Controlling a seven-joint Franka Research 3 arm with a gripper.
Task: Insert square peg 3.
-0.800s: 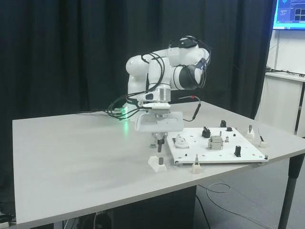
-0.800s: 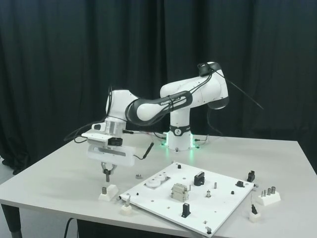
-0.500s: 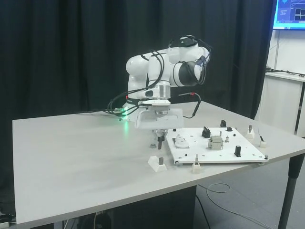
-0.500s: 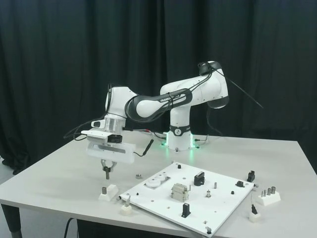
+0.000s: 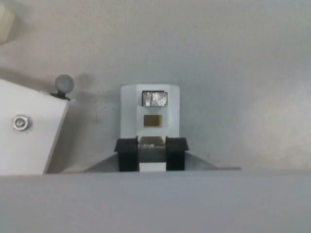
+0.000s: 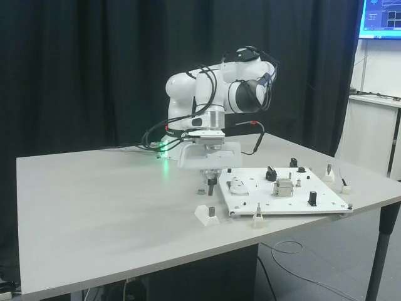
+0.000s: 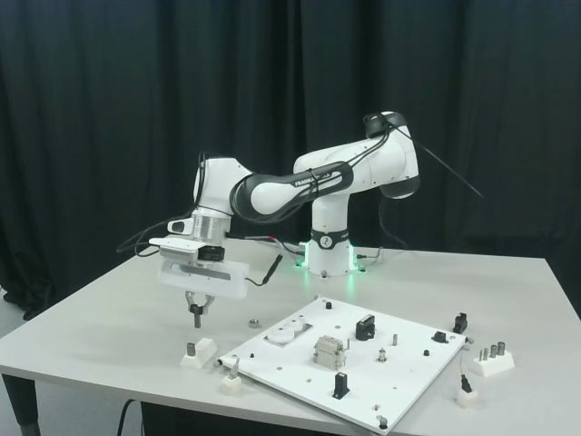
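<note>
The gripper (image 7: 196, 313) pinches a square peg (image 5: 152, 143) upright between its black fingertips (image 5: 127, 151), directly above the small white peg holder (image 7: 198, 352). The white assembly board (image 7: 413, 377), where the peg must go, lies off to one side on the grey table (image 7: 91, 336).

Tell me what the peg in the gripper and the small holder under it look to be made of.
The peg in the gripper looks like metal: grey with a dull sheen, like the one left in the holder. The holder looks like matt white plastic, perhaps printed; it shows no shine.
</note>
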